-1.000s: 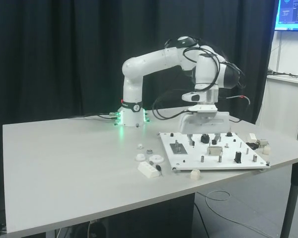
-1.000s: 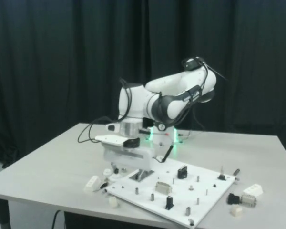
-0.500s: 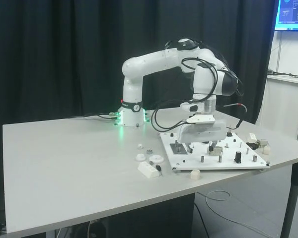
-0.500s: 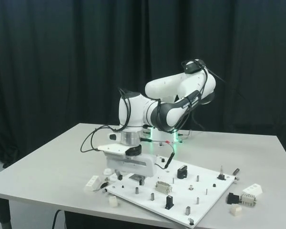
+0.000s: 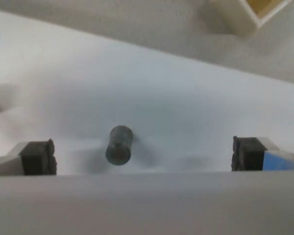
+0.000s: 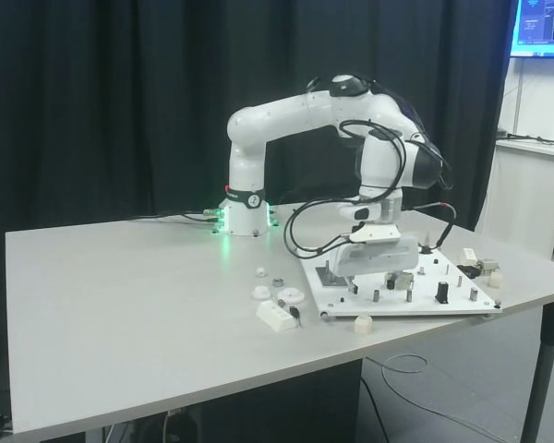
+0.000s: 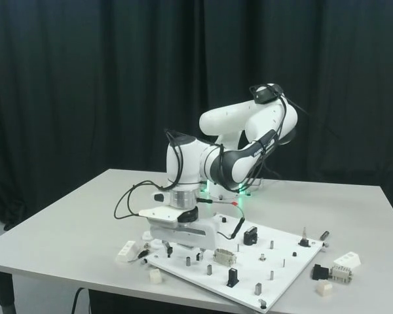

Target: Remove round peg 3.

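In the wrist view a short dark grey round peg (image 5: 119, 144) stands upright on the white board (image 5: 152, 93). My gripper (image 5: 142, 156) is open, with one black fingertip (image 5: 36, 157) on each side of the peg and clear gaps between. The peg is nearer one finger and touches neither. In the first room view the gripper (image 6: 373, 284) hangs low over the near left part of the board (image 6: 462, 307). The second room view shows the gripper (image 7: 183, 254) straddling a small peg (image 7: 187, 260) near the board's corner.
Other pegs (image 7: 209, 268), black parts (image 7: 251, 235) and a grey connector (image 7: 224, 256) stand on the board. A white block (image 6: 275, 316), white gears (image 6: 290, 295) and a small white cube (image 6: 361, 323) lie on the table beside the board. More connectors (image 7: 346, 260) lie past its far end.
The arm has swung toward the near left part of the board and come down, bringing the hand from above the board to just over it. The fingers stay open.
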Available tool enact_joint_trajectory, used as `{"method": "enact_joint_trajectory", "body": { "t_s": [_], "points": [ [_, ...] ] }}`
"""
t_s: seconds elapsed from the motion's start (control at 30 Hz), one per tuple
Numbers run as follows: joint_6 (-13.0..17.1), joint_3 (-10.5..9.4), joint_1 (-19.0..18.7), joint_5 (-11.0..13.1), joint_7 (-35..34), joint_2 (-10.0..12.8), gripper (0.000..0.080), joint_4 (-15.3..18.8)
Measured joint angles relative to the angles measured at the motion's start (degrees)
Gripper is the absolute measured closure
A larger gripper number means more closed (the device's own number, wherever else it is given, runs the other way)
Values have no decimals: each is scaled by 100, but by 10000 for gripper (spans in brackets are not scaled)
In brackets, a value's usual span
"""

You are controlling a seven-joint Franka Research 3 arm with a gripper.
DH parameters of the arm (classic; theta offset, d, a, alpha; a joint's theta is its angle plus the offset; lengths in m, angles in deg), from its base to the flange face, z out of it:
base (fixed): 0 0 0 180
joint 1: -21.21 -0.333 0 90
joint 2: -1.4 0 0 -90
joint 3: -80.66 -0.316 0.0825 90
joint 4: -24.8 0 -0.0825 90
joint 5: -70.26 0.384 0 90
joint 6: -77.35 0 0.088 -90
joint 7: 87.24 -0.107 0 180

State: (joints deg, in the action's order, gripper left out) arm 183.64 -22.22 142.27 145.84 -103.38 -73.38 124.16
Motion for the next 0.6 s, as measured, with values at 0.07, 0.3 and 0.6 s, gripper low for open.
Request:
{"method": "enact_joint_trajectory", "body": {
  "t_s": [0.07, 0.3, 0.6],
  "points": [
    [10, -26, -1, 0, 10, -4, 3, 12],
    [66, -102, -3, 33, 46, -5, 3, 50],
    [129, -161, -3, 82, 47, -11, 3, 66]
  ]
}}
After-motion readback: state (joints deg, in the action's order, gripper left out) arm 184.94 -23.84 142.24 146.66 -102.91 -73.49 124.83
